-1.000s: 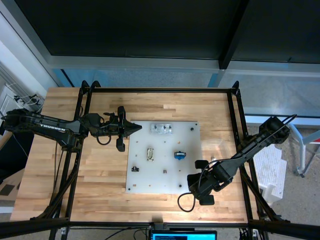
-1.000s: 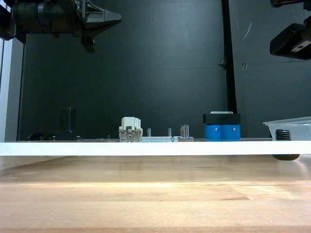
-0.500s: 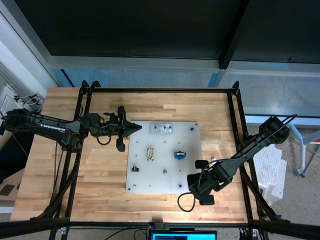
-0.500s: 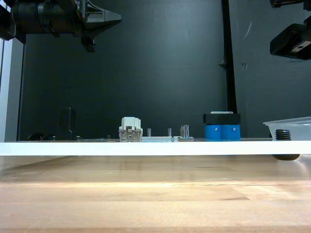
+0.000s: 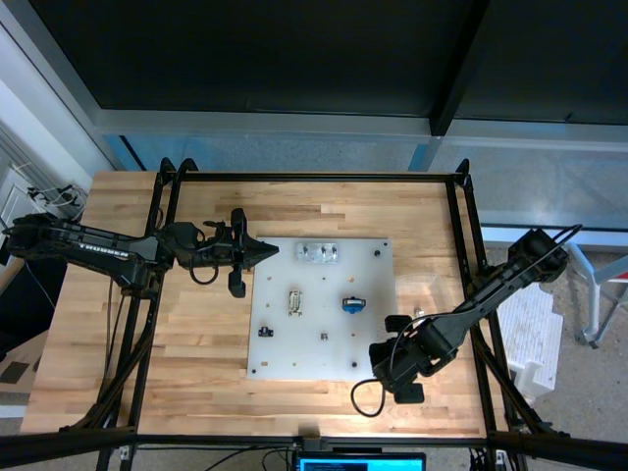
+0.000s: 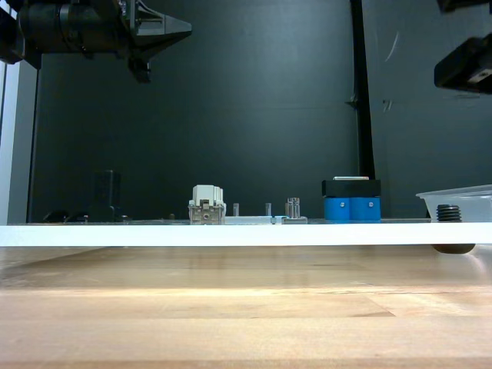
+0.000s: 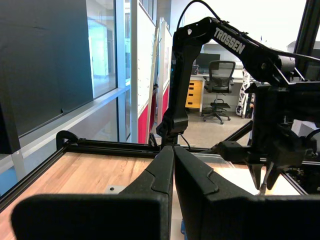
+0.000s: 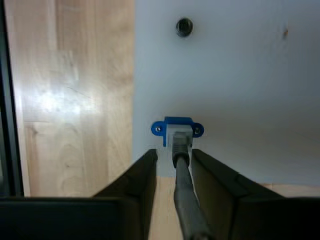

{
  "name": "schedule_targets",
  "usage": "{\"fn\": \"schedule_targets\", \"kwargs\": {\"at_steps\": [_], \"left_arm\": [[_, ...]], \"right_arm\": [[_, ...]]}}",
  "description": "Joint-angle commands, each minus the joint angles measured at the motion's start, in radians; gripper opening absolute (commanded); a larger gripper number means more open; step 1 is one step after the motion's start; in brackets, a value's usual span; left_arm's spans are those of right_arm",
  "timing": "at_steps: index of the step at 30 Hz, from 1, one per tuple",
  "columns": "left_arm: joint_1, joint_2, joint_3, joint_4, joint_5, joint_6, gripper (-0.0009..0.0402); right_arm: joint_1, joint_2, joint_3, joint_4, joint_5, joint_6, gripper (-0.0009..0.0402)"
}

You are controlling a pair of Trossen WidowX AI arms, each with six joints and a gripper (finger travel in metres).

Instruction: Pick the RJ45 connector and install on taskboard

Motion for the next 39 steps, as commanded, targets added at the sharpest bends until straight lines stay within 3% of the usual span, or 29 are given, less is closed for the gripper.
{"fn": "schedule_targets", "kwargs": {"at_steps": [1, 11, 17, 26, 33, 35, 39], "left_arm": [[0.000, 0.000, 0.000, 0.000, 0.000, 0.000, 0.0000], [0.000, 0.000, 0.000, 0.000, 0.000, 0.000, 0.0000], [0.000, 0.000, 0.000, 0.000, 0.000, 0.000, 0.0000], [0.000, 0.000, 0.000, 0.000, 0.000, 0.000, 0.0000], [0.000, 0.000, 0.000, 0.000, 0.000, 0.000, 0.0000], [0.000, 0.000, 0.000, 0.000, 0.000, 0.000, 0.0000], [0.000, 0.000, 0.000, 0.000, 0.000, 0.000, 0.0000]], "right_arm": [[0.000, -0.009, 0.013, 0.010, 0.012, -0.001, 0.0146], [-0.003, -0.057, 0.070, -0.082, 0.010, 0.003, 0.0193], [-0.003, -0.072, 0.131, -0.202, 0.012, -0.006, 0.0198], [-0.010, -0.101, 0.133, -0.234, 0.008, -0.006, 0.0200], [-0.072, -0.153, 0.130, -0.251, 0.011, -0.024, 0.0191], [-0.099, -0.179, 0.127, -0.251, 0.023, -0.033, 0.0182], [-0.161, -0.229, 0.127, -0.251, 0.093, -0.084, 0.0156]]}}
